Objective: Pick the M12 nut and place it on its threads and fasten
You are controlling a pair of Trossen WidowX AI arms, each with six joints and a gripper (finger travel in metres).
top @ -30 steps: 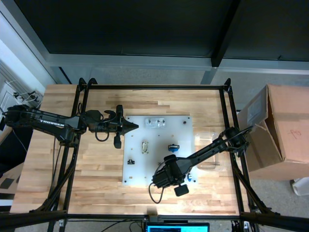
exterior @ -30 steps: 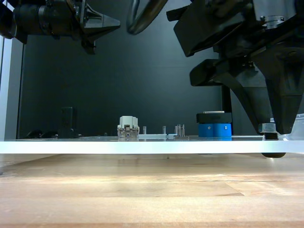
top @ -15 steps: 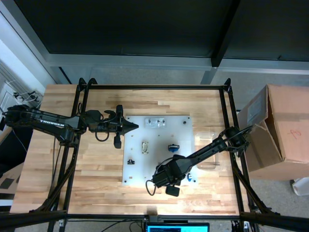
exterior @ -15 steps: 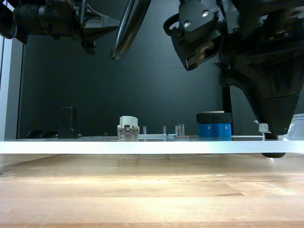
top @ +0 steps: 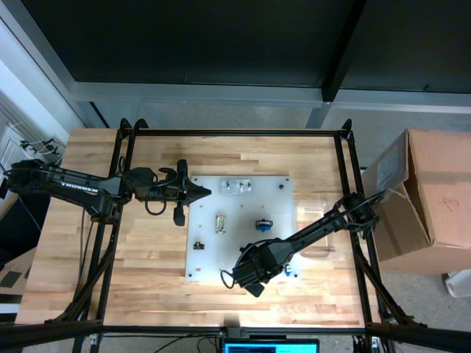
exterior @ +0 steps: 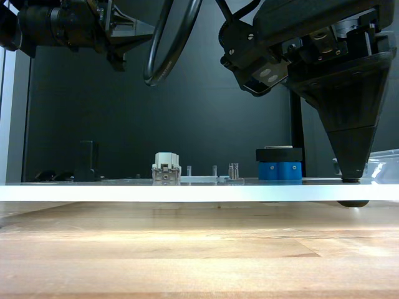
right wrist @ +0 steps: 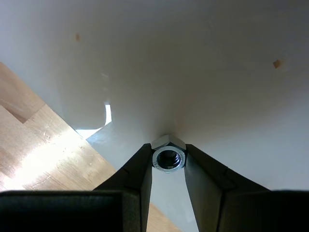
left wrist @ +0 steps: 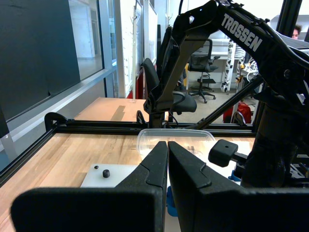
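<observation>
the right gripper (right wrist: 168, 148) points straight down at the white board (top: 235, 246), near its 5 o'clock corner. its jaws are narrow and clamped on the small silver nut (right wrist: 169, 158), which lies flat just over the board with its dark bore facing the wrist camera. in the low view the jaw tips reach board level and cover the stud, and from above the arm's own body hides that spot. i cannot tell how far down the stud the nut sits.

the left gripper (left wrist: 167, 143) hangs above the board's 9 o'clock edge and points toward 3 o'clock. its jaws are pressed together on nothing.

around them are a blue block (exterior: 278, 169) and a white connector (exterior: 166, 173) on the board. a clear tray (top: 310, 209) sits on the counter (top: 147, 257) at the board's 3 o'clock, under the right arm. a cardboard box (top: 430, 195) stands further out that way.

a second ago the low view showed the nut sitting on top of the ribbed stud. now both are out of sight behind lower jaw tips. the right wrist has rolled, its camera block swinging from about 4 toward 6 o'clock. the left arm has not moved.
</observation>
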